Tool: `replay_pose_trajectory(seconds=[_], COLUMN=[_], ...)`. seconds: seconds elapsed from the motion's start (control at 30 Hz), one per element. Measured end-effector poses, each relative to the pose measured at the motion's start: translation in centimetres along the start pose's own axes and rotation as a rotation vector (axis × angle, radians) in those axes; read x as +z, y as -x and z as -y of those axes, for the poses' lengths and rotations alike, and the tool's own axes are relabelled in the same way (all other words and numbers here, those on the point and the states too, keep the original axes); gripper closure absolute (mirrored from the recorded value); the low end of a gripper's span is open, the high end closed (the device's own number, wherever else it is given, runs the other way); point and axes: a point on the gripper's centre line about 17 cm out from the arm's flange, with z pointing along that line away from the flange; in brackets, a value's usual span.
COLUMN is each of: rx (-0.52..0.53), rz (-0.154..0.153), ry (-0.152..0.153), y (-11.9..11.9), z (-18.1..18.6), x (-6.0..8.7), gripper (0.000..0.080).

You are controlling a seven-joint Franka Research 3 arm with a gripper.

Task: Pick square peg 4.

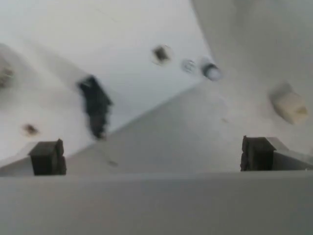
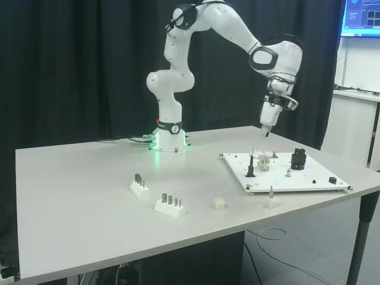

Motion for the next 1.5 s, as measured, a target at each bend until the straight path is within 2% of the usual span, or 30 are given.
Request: replay_pose_trajectory(seconds=[0.3, 0.5, 0.9, 1.07, 1.3, 1.5], rx=[0.053, 0.118, 0.167, 0.205, 0.288, 0.335], rz=[0.046, 0.067, 0.091, 0.092, 0.092, 0.061], ry=[0.015, 0.001, -0.028, -0.057, -0.093, -0.142], y=[5.0, 8.8, 17.4, 21.3, 27.5, 31.2], z=[-7.6, -12.1, -19.8, -21.8, -23.6, -23.5], x=[2.3, 3.9, 7.5, 9.7, 13.8, 17.3], gripper=[0.0003, 0.0003, 0.0003, 0.0003, 0.0003, 0.0003])
